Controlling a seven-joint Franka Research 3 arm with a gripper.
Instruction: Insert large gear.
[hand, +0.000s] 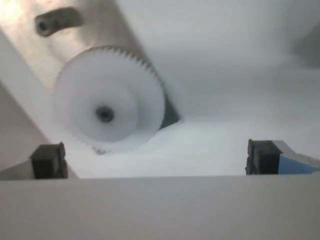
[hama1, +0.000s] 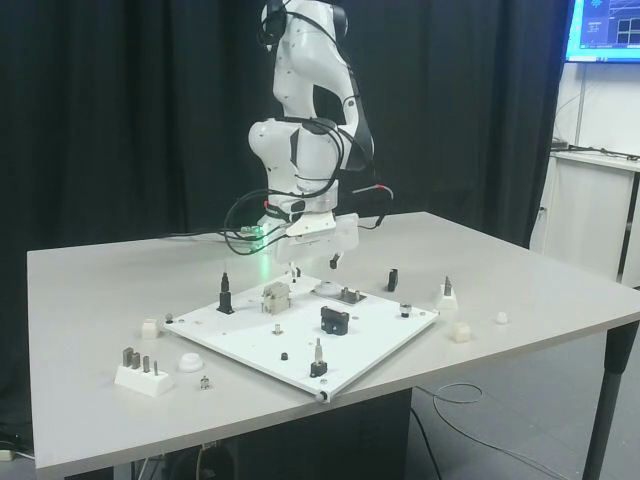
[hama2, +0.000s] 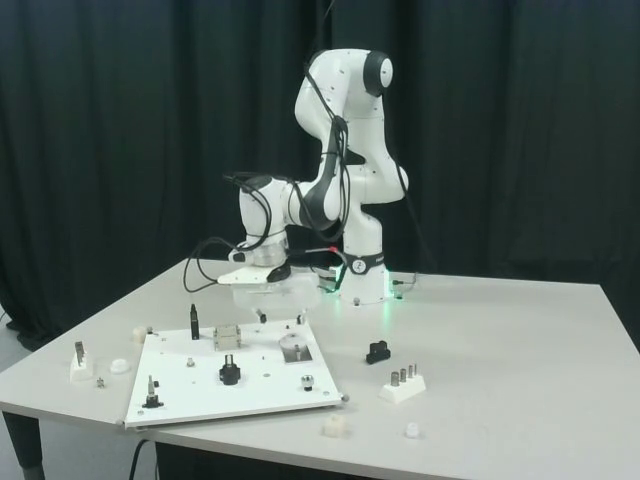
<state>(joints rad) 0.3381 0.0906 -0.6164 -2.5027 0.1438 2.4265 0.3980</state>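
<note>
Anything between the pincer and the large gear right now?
Nothing visible. In the wrist view the large white toothed gear lies in plain sight below the pincer, sitting on a metal plate over a peg, with only open space between the black fingertips and the gear. The room views show no obstacle there either.

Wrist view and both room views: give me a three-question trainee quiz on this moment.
1. True or false: the white toothed large gear is clamped between the gripper fingertips.
2. Multiple choice: the large gear sits (a) on the metal plate with pegs on the white assembly board, (b) on the bare grey table, (c) in the white peg stand.
3. Fill in: the gripper's black fingertips are ____ and hold nothing.

Key: 1 false; 2 a; 3 open
</note>
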